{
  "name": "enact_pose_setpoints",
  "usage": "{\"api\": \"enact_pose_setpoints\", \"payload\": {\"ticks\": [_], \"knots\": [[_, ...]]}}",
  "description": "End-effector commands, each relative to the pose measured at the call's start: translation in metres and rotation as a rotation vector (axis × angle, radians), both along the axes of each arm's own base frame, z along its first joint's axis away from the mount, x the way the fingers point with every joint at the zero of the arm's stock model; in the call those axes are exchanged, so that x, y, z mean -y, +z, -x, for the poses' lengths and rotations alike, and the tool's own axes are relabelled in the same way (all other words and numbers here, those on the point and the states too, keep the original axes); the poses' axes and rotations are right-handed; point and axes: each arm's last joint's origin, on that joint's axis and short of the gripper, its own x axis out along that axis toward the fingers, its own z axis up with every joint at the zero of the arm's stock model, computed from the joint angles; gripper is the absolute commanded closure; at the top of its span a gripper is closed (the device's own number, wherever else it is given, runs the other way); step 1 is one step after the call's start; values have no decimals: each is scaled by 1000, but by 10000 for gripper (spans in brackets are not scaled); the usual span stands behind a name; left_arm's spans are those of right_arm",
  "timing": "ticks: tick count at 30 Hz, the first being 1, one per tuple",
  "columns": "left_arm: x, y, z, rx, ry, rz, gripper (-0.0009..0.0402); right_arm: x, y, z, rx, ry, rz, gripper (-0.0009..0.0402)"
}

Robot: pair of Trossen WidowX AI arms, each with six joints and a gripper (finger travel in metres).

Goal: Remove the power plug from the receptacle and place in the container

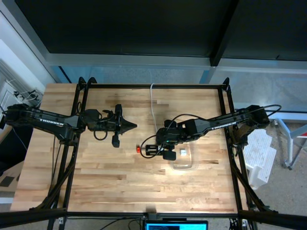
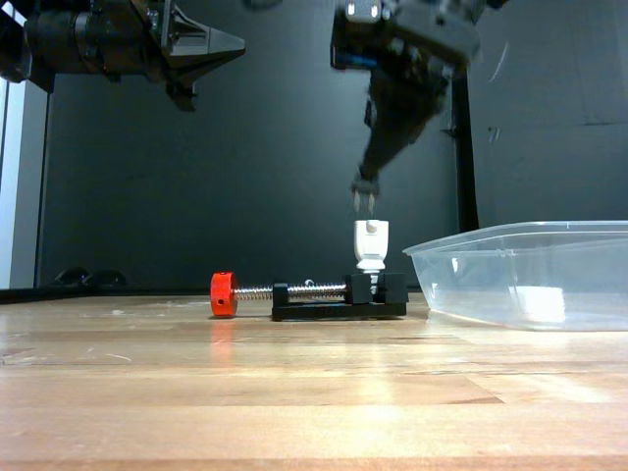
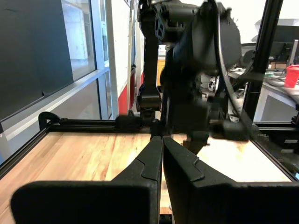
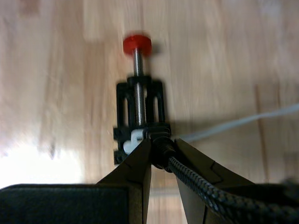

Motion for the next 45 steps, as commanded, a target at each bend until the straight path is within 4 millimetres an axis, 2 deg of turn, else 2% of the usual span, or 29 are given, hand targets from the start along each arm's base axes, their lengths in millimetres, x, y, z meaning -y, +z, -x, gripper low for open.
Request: {"api": "enact_pose_setpoints", "payload": {"ticks": [1,8,14,23,29,36,45], "knots": [[0,0,0,0,0,0,393,0,2,1,3,6,-11,393],[0,0,0,0,0,0,393,1,7,9,-32,6,-7,393],[0,0,0,-1,0,0,393,4,9,25,-82,5,1,393],[0,0,0,0,0,0,393,8,-15,61,-179,4,15,393],[0,0,0,0,0,0,393,9,-32,71,-230,5,32,385],[0,0,0,0,0,0,393,7,-34,69,-200,1,44,349],[0,0,0,0,1,0,393,7,-32,68,-191,-10,36,253]]}}
